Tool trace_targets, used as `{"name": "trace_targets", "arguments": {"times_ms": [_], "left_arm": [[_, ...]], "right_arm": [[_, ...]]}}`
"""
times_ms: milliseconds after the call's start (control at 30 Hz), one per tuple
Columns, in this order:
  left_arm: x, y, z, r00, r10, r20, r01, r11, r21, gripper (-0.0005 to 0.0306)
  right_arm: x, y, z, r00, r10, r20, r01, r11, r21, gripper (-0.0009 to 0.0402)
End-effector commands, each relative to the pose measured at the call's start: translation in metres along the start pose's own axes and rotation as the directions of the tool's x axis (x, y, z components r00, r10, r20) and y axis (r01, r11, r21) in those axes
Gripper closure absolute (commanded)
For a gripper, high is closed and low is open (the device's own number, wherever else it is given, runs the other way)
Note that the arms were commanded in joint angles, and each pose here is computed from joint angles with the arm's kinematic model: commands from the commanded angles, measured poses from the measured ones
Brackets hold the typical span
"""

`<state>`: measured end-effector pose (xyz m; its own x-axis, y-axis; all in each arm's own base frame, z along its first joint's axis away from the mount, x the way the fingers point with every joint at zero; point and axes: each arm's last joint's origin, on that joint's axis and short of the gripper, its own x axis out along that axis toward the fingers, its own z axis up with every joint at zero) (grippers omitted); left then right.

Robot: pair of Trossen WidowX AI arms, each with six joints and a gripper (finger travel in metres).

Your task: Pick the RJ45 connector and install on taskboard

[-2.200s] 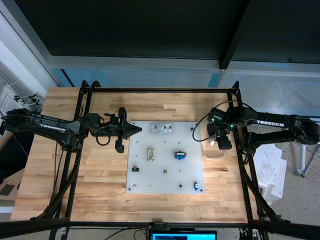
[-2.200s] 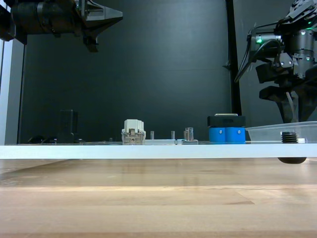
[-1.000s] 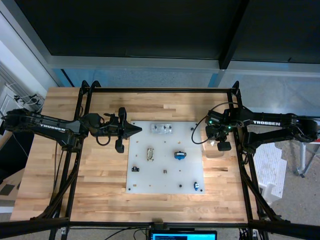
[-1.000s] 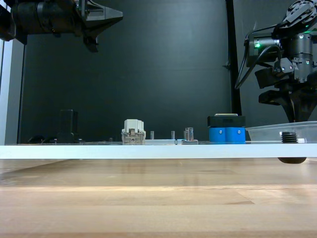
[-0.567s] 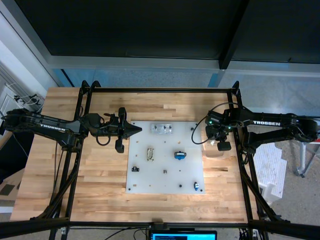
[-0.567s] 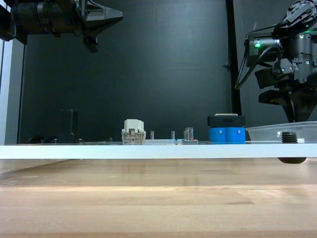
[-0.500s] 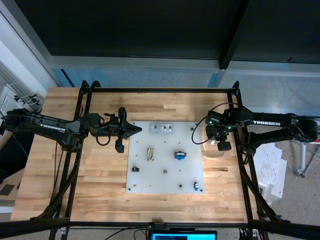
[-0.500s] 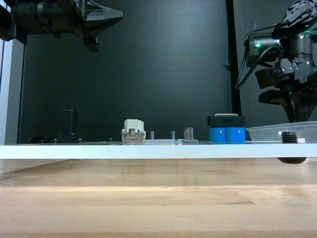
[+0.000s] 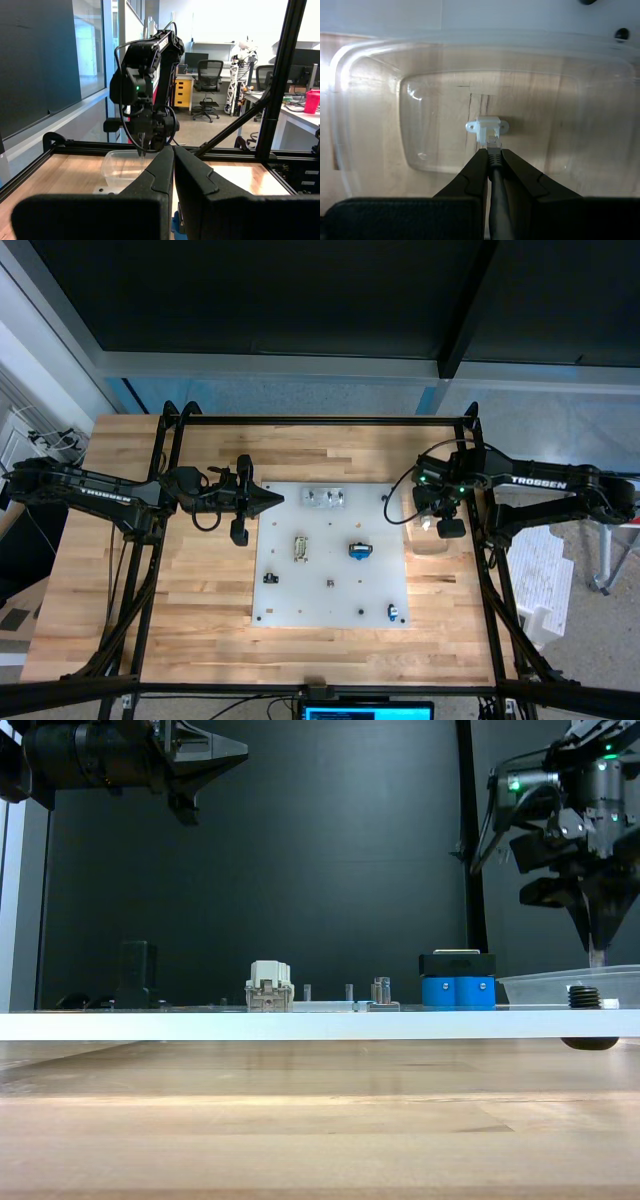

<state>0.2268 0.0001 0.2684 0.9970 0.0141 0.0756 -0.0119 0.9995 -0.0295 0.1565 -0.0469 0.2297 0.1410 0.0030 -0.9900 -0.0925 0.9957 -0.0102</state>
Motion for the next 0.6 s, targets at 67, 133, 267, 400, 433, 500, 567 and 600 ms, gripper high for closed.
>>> {"name": "trace_targets", "arguments": {"times_ms": [67,133,267,400,433,500,567,600], "left_arm": [[0.0,0.0,0.0,1.0,0.0,0.001,0.0,1.0,0.0,0.03],[0.0,0.0,0.0,1.0,0.0,0.0,0.0,1.0,0.0,0.03],[0.0,0.0,0.0,1.0,0.0,0.001,0.0,1.0,0.0,0.03],[0.0,0.0,0.0,1.0,0.0,0.001,0.0,1.0,0.0,0.03],[0.0,0.0,0.0,1.0,0.0,0.0,0.0,1.0,0.0,0.03],[0.0,0.0,0.0,1.0,0.0,0.0,0.0,1.0,0.0,0.03],[0.0,0.0,0.0,1.0,0.0,0.001,0.0,1.0,0.0,0.03],[0.0,0.0,0.0,1.0,0.0,0.001,0.0,1.0,0.0,0.03]], "right_arm": [[-0.017,0.004,0.005,1.0,0.004,0.003,-0.004,1.0,0.02,0.0393],[-0.025,0.007,0.007,1.0,0.004,0.008,-0.005,1.0,0.027,0.0393],[-0.04,0.014,0.012,1.0,0.005,0.026,-0.006,1.0,0.024,0.0393],[-0.052,0.022,0.016,0.999,0.008,0.047,-0.009,1.0,0.028,0.0393],[-0.054,0.023,0.017,0.999,0.009,0.05,-0.011,1.0,0.028,0.0393],[-0.058,0.028,0.019,0.999,0.013,0.052,-0.014,1.0,0.026,0.0393],[-0.06,0.034,0.02,0.999,0.008,0.054,-0.009,1.0,0.024,0.0393],[-0.06,0.037,0.021,0.998,-0.006,0.055,0.005,1.0,0.02,0.0393]]}}
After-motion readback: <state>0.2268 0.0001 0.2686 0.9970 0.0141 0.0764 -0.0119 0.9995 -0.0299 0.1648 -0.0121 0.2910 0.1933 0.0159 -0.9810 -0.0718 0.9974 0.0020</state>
